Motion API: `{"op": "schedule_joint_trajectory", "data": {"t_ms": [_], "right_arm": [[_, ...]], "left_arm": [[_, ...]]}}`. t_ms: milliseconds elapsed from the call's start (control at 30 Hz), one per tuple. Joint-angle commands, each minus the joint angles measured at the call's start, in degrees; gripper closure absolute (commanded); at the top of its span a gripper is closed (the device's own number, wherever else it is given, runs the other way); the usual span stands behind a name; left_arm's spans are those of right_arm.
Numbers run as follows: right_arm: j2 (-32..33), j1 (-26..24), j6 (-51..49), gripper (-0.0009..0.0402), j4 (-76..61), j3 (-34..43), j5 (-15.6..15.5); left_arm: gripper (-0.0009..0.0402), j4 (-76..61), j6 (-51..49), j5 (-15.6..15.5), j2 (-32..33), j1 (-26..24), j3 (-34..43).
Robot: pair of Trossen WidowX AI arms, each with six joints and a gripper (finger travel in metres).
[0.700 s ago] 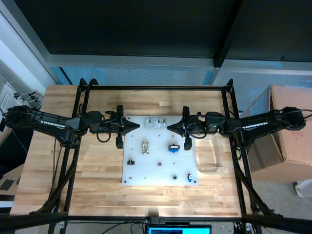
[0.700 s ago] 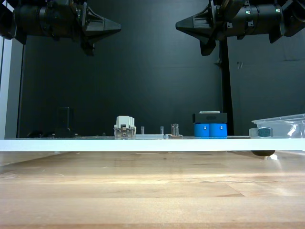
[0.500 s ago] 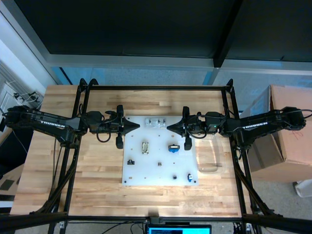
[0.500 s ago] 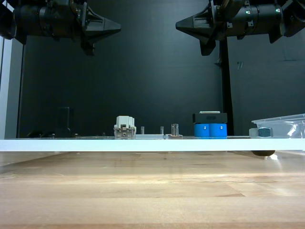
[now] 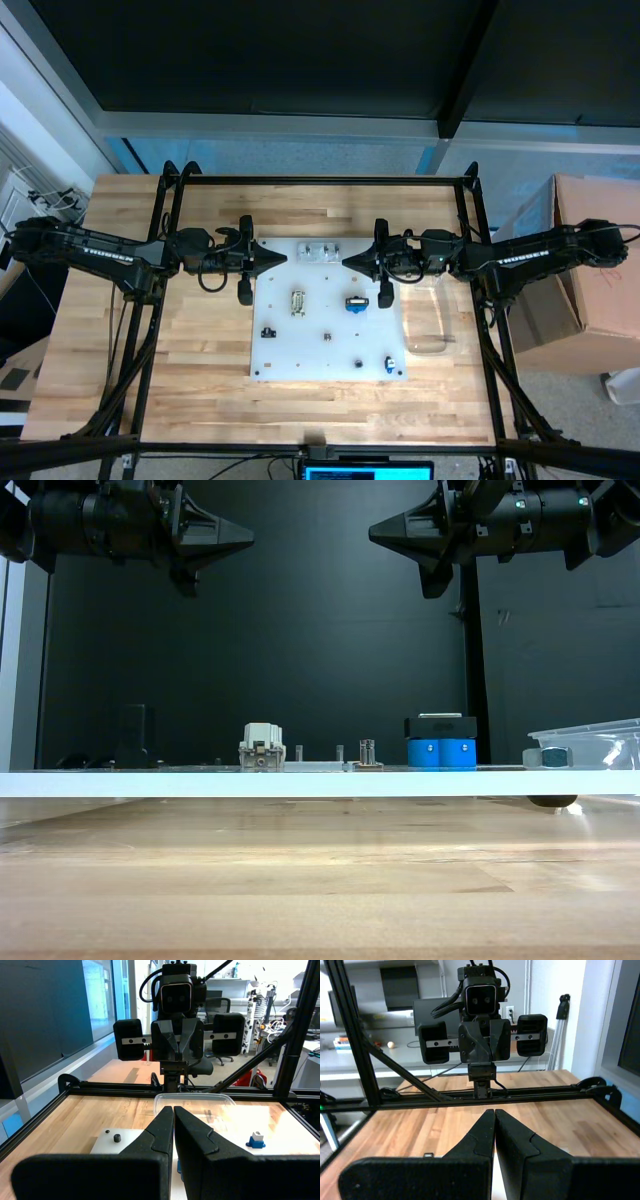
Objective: Unfasten the M12 nut and place it in the container
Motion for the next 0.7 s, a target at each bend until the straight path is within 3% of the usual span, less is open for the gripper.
{"op": "schedule_joint_trajectory", "data": {"t_ms": [33, 400, 700], "right_arm": [[-0.28, 1.33, 0.70, 0.0393, -6.16, 1.84, 0.09], [4.52, 12.31, 5.18, 0.0393, -51.63, 21.20, 4.59], [14.25, 18.78, 13.94, 0.0393, -73.20, 36.33, 6.12]], "left_arm": [[0.0393, 0.02, 0.00, 0.00, 0.02, 0.00, 0.00], [0.0393, 0.02, 0.00, 0.00, 0.02, 0.00, 0.00], [0.0393, 0.04, 0.00, 0.00, 0.02, 0.00, 0.00]]}}
